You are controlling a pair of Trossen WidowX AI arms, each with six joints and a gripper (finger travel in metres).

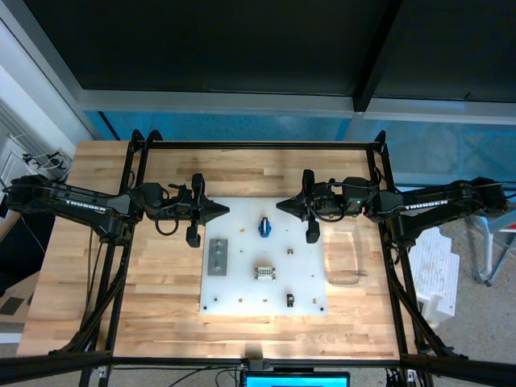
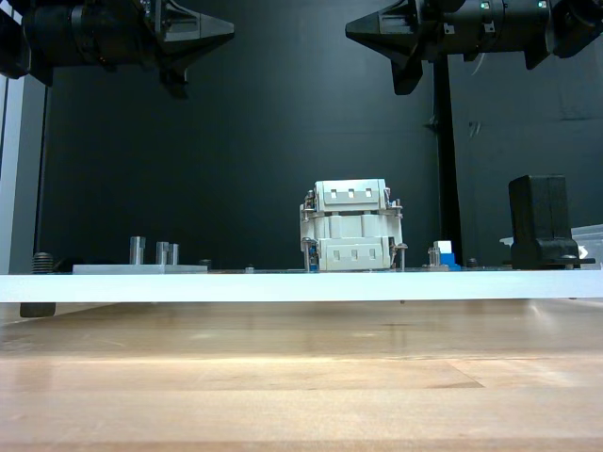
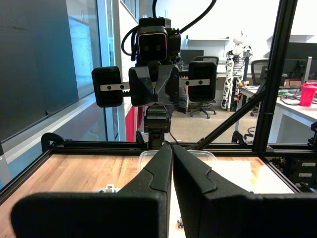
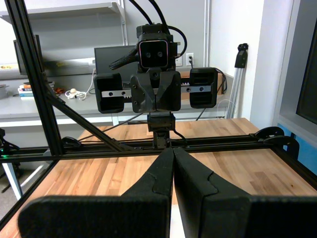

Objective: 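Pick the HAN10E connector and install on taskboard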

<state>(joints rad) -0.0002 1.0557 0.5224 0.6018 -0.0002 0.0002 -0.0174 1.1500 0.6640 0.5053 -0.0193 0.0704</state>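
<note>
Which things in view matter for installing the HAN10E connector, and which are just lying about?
Job: HAN10E connector, sitting on the taskboard; left gripper and right gripper, both shut, raised over the board's far edge.
Lying about: grey block, blue knob, clear tray.

Both my arms are matte black with white TROSSEN lettering and looped black cables. The left gripper [image 1: 224, 209], centre-left of the high view, and the right gripper [image 1: 281, 205], centre-right, are black wedges.

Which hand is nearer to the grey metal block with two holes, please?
Left. The left hand hovers just beyond the grey metal block; the right hand hovers farther right.
</note>
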